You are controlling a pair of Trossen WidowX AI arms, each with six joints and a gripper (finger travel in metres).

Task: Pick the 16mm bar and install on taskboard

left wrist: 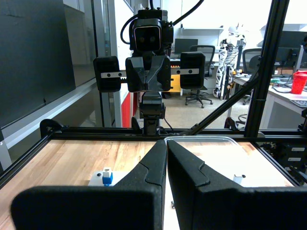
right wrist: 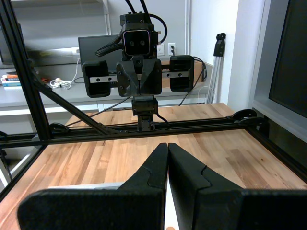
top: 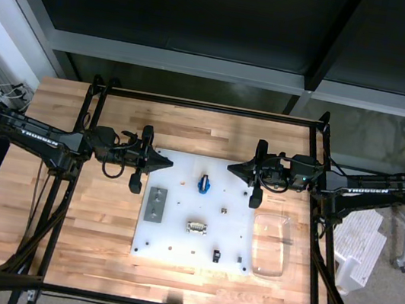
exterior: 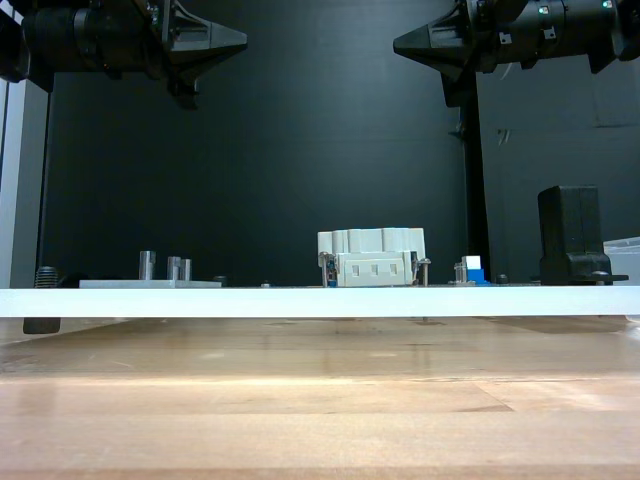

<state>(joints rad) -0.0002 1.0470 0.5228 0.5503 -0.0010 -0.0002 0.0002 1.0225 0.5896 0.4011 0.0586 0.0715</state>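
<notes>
The white taskboard (top: 172, 249) lies mid-table with a blue knob (top: 204, 185), a grey metal block (top: 157, 203) and small connectors on it. I cannot make out the 16mm bar in any view. My left gripper (top: 168, 163) hovers high over the board's far left corner, shut and empty, with its fingers (left wrist: 156, 160) pressed together. My right gripper (top: 232, 166) hangs opposite over the far right part, also shut with nothing in it (right wrist: 168, 145). The two point at each other, well above the board (exterior: 300, 302).
A clear plastic tray (top: 285, 250) sits on the wood just right of the board. A pale connector (exterior: 372, 257) and a black connector (exterior: 570, 235) stand up from the board. Black frame rails (top: 209, 108) ring the table.
</notes>
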